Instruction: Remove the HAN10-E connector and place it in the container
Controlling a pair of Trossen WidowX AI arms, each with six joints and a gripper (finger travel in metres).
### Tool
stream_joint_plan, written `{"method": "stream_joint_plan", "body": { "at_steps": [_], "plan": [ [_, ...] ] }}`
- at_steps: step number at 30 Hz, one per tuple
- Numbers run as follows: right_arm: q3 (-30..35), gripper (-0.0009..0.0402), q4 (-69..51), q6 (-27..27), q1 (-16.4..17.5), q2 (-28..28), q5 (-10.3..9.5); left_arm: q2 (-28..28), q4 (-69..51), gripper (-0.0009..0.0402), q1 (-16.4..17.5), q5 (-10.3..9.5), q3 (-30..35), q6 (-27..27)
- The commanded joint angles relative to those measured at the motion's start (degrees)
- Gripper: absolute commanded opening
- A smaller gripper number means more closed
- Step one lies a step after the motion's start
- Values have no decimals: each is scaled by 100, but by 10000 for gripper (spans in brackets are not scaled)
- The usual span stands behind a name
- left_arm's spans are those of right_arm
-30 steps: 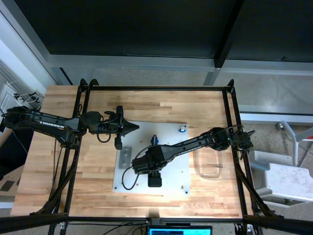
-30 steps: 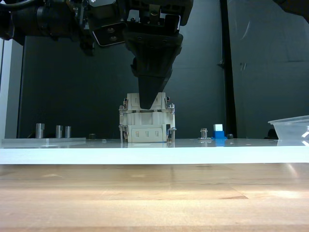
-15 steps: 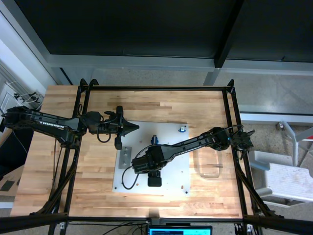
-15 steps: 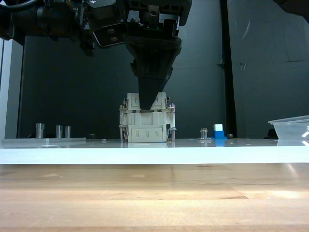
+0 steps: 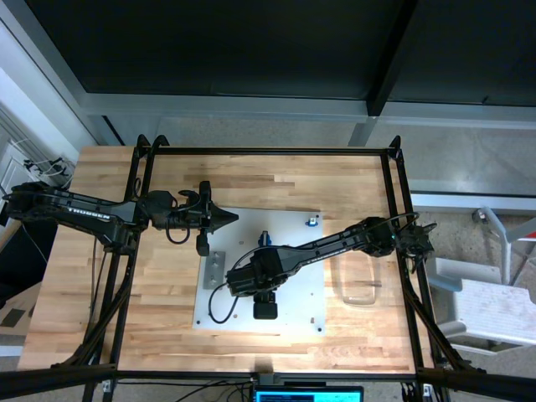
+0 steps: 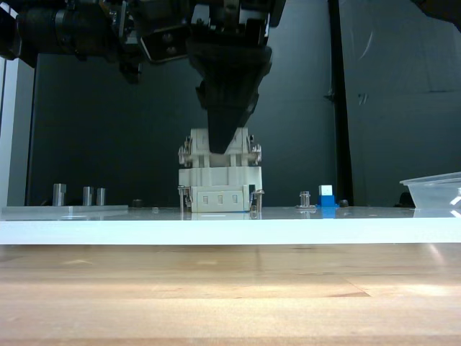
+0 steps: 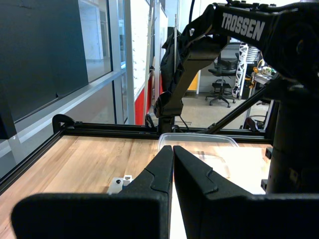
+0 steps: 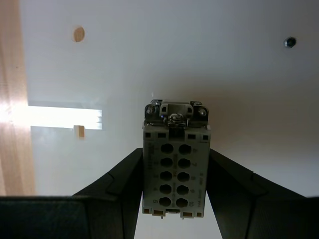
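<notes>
Extraction step. Right gripper [image 6: 223,140] clamped on HAN10-E connector [image 8: 174,169], near-centre of white board [image 5: 306,293]. Left gripper [image 5: 224,218] parked far-left, closed on nothing. Next, I reckon: lift straight up, carry right to container [image 6: 434,191].

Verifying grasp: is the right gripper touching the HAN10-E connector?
Touching: right wrist view shows right gripper, above the board, clamping the HAN10-E connector. Left gripper hovers shut over far-left corner.

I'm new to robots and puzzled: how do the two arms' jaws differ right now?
The left gripper points level, sideways, over the white board's far edge; the right gripper points straight down at the board. The left jaws are shut on nothing; the right jaws are shut on the HAN10-E connector. Both are black and closed.
</notes>
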Motion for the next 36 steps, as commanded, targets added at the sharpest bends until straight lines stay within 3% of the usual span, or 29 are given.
{"method": "stream_joint_plan", "body": {
  "at_steps": [1, 11, 16, 25, 31, 36],
  "plan": [
    [9, 37, -68, -7, 7, -61, -2, 2, 2, 0, 0, 2, 0, 0],
    [-24, 37, -157, 9, 7, -402, 4, 2, 2, 0, 0, 2, 0, 0],
    [-376, 37, -44, 87, 7, -804, 7, 2, 4, 0, 2, 2, 0, 0],
    [-2352, 36, 852, 468, 4, -2144, 20, 2, 2, 0, 0, 2, 0, 0],
    [-3348, 36, 911, 822, 7, -2898, 208, 2, 2, 0, 2, 2, 0, 0],
    [-4087, 36, 988, 1104, 7, -3471, 214, 2, 4, 0, 0, 2, 0, 0]
  ]
}}
